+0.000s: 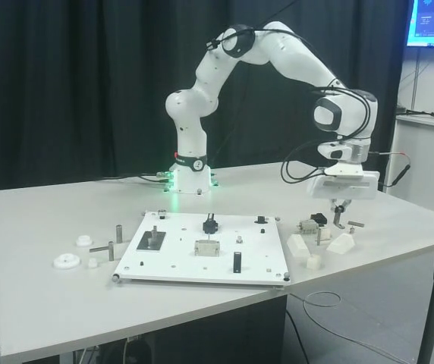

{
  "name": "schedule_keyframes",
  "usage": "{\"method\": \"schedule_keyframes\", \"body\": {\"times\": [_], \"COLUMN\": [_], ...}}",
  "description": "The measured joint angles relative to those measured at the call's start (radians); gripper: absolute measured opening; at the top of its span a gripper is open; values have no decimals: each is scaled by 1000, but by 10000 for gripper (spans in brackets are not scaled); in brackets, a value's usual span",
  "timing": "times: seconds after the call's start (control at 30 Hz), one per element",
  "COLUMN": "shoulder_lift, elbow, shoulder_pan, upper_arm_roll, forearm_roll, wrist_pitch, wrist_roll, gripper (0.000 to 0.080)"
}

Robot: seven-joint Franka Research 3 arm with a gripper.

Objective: Place square peg 4.

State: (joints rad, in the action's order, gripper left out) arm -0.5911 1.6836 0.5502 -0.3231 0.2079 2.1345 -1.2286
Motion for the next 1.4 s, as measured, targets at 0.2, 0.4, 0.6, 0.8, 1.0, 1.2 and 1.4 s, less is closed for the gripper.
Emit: {"method": "schedule_keyframes", "body": {"times": [0.2, 0.4, 0.6, 0.8, 1.0, 1.2, 1.4], "shoulder_lift": [2, 9, 14, 18, 28, 36, 40], "elbow": [27, 65, 104, 141, 179, 207, 224], "shoulder_pan": [27, 54, 78, 95, 100, 103, 103], "upper_arm_roll": [1, 1, 3, 9, 23, 31, 37], "forearm_roll": [0, 0, 0, 0, 0, 0, 0], "wrist_pitch": [18, 55, 99, 144, 191, 226, 249], "wrist_roll": [-32, -68, -97, -128, -152, -162, -165], "gripper": [95, 95, 95, 95, 95, 95, 95]}}
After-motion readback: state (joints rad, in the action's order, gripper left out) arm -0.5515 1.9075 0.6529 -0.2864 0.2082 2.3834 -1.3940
